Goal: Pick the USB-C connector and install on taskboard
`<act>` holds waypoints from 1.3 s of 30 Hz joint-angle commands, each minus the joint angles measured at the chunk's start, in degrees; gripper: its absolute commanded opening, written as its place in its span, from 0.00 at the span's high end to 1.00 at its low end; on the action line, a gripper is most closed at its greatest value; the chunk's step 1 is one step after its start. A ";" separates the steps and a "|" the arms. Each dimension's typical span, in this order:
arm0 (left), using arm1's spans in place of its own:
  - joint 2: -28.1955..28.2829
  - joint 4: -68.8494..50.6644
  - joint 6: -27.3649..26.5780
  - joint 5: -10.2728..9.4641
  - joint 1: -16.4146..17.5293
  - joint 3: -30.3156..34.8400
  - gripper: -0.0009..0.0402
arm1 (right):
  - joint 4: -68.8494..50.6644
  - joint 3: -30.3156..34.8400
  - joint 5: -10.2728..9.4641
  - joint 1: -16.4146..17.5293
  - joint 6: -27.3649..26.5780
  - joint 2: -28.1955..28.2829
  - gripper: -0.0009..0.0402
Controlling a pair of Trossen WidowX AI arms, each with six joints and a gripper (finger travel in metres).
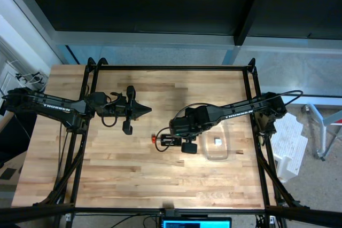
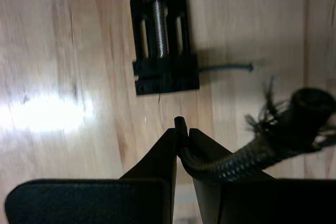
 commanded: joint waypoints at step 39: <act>0.00 0.02 0.00 0.00 0.00 0.00 0.98 | 2.97 2.82 -0.57 -1.11 -0.52 5.14 0.98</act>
